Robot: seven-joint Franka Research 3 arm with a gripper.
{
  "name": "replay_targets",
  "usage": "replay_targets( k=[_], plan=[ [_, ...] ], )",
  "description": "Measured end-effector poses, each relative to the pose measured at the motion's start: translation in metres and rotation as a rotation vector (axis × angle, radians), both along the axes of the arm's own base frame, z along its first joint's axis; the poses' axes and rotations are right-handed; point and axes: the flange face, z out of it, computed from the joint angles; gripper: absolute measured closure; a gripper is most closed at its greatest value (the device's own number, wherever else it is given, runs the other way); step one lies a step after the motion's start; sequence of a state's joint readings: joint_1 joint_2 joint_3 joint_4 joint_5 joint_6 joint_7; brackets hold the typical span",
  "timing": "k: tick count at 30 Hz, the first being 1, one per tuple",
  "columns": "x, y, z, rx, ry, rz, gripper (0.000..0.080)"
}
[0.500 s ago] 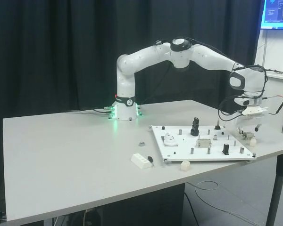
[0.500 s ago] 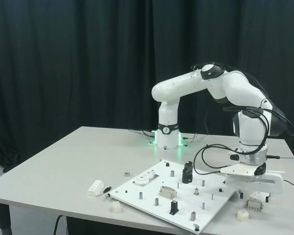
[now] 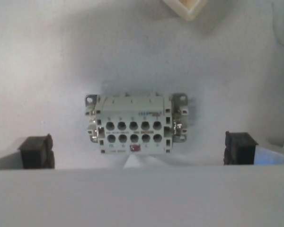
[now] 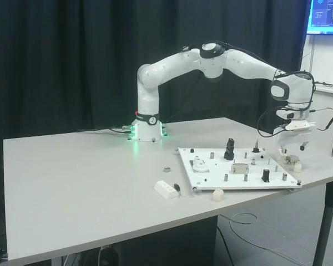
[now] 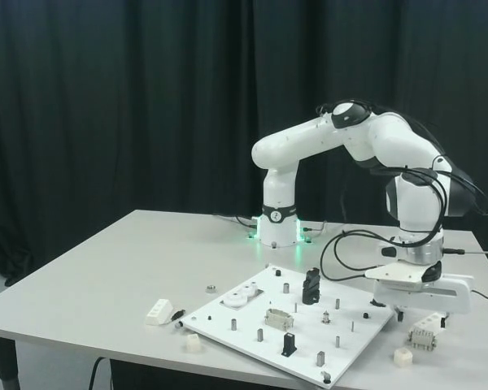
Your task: Remove D-SUB.
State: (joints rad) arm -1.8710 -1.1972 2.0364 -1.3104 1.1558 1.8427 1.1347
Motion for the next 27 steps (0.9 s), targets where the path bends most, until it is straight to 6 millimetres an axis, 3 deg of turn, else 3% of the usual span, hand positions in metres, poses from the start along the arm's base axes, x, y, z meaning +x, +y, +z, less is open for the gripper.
replay_targets(
  k=[27],
  plan=[
    [0.009, -0.016, 0.032, -0.014, -0.002, -0.018, 0.0003]
  ],
)
